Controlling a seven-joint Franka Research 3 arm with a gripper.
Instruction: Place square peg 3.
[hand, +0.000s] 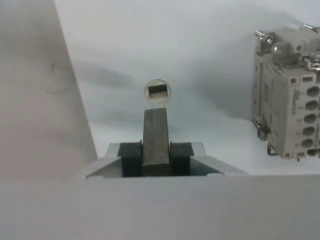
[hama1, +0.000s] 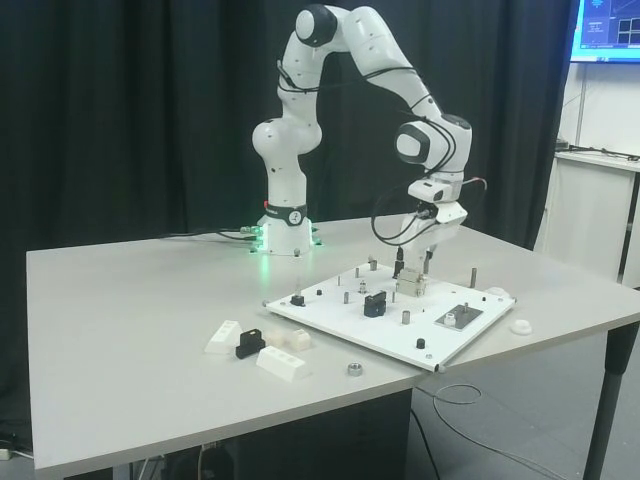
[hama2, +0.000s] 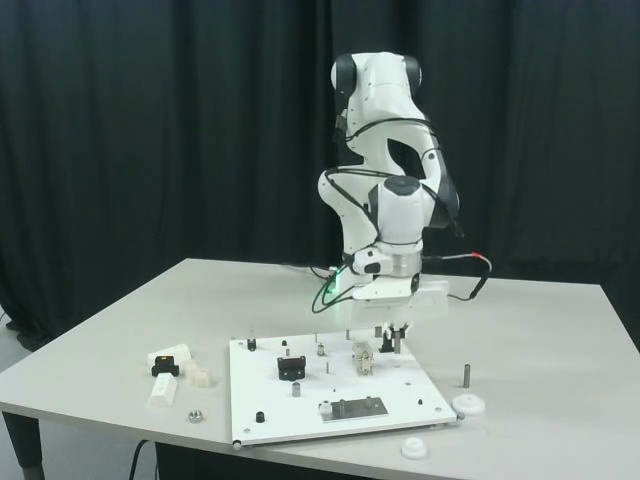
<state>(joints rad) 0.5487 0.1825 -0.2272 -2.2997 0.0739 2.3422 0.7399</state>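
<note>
Gripped between the fingers (hand: 156, 160), the peg (hand: 155, 142) fills the near part of the wrist view: both black pads are clamped on its sides, and its free end projects beyond the fingertips toward the board (hand: 200, 60).

Just beyond the peg tip, a round socket (hand: 157, 90) with a dark rectangular opening sits in the white board. Peg and socket are apart; the tip has not entered the opening. They appear roughly in line, though the height of the tip above the board cannot be read exactly.

To one side of the fingers, well clear of the peg, stands a grey multi-pin connector (hand: 290, 95). On the other side, the board edge gives way to the grey desk (hand: 35, 100).

In the room views the fingers (hama1: 425, 262) hang low over the far part of the board (hama1: 330, 325), among short posts and black fixtures. Loose white blocks (hama1: 284, 362) lie on the desk off the board.

Status, as a judgement: pick-up is complete and the approach is largely made. Remaining steps are final alignment, descent into the socket, release and retreat.
</note>
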